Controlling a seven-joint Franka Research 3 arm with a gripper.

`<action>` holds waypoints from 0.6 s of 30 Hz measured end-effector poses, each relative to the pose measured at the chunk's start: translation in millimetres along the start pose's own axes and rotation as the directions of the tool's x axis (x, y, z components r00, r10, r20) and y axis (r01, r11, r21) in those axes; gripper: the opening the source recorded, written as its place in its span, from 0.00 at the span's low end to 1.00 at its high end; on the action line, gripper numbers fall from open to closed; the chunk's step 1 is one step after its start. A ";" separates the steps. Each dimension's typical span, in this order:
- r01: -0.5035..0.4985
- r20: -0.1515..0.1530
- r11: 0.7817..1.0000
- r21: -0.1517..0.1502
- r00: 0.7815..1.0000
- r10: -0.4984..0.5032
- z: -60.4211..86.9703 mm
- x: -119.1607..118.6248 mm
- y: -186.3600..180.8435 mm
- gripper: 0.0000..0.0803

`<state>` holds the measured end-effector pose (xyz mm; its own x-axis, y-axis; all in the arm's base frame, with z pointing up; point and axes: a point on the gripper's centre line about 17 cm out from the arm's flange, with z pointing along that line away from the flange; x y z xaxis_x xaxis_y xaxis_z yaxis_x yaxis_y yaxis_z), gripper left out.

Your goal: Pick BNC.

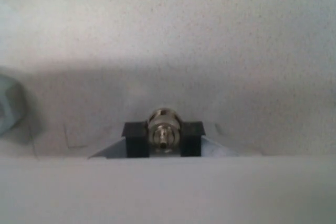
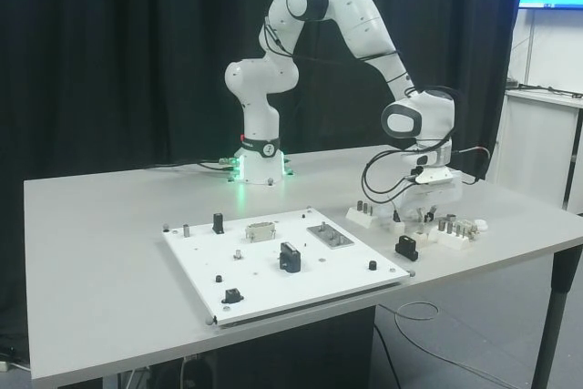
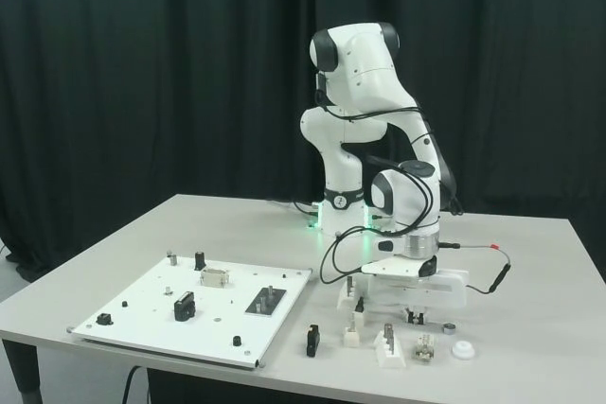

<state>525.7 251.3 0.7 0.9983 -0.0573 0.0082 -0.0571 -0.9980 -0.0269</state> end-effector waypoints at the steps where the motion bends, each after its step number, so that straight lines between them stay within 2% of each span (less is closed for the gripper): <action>1: 0.000 0.000 1.000 0.000 1.000 0.000 0.0 0.0 -0.1 0.41; 2: -0.001 0.000 1.000 0.000 1.000 0.001 -0.1 0.0 -0.1 0.41; 3: -0.001 0.000 1.000 0.000 1.000 0.001 -0.2 0.0 -0.2 0.16; 10: -0.002 0.000 1.000 0.000 1.000 0.002 -4.0 -0.7 -2.6 0.16; 18: -0.009 0.008 1.000 -0.005 1.000 0.009 -16.5 -5.2 -8.6 0.16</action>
<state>520.9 259.7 17.4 0.9978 -0.0661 0.0001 -0.0660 -0.9976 -0.0222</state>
